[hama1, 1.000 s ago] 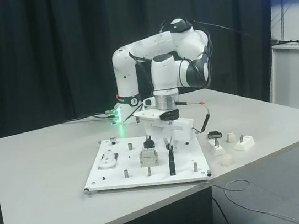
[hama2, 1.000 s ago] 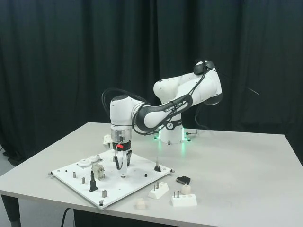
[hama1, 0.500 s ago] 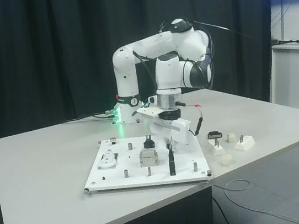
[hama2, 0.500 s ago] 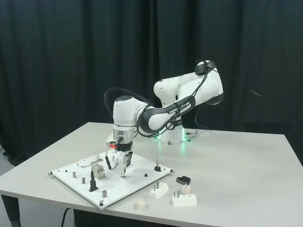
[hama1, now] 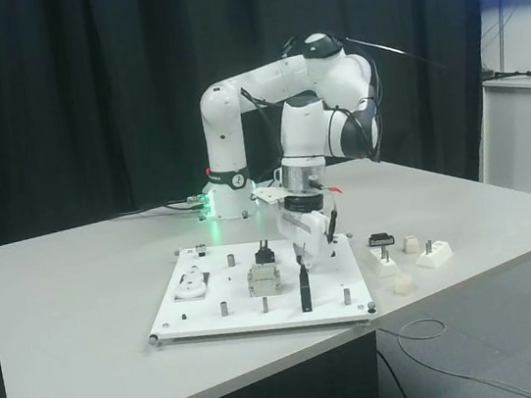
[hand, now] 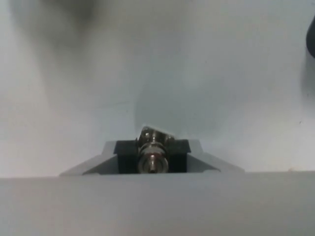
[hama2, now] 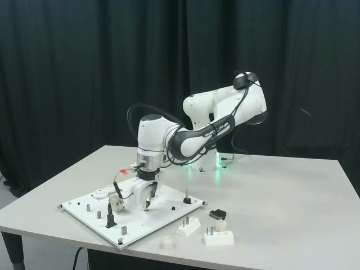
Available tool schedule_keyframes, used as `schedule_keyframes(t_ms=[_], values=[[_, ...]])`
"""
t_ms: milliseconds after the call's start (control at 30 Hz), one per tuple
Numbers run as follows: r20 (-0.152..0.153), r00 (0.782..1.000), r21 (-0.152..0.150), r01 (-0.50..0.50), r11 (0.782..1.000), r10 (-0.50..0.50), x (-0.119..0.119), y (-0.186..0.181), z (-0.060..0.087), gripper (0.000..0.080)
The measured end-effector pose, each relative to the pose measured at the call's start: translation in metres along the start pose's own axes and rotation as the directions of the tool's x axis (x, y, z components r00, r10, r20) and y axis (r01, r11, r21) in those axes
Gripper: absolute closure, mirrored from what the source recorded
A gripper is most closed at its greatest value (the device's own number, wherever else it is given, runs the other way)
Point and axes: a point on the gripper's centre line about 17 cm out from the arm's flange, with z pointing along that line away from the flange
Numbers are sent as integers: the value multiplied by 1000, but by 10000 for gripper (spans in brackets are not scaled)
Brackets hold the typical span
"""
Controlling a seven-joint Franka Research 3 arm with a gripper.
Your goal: Insert BNC.
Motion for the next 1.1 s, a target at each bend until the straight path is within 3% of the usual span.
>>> schedule_keyframes(t_ms=[500,967,1100], values=[[-52,973,21,-223,975,224,1,0,0,682],[-53,920,32,-386,922,388,2,0,1,682],[-53,915,33,-398,917,399,2,0,1,682]])
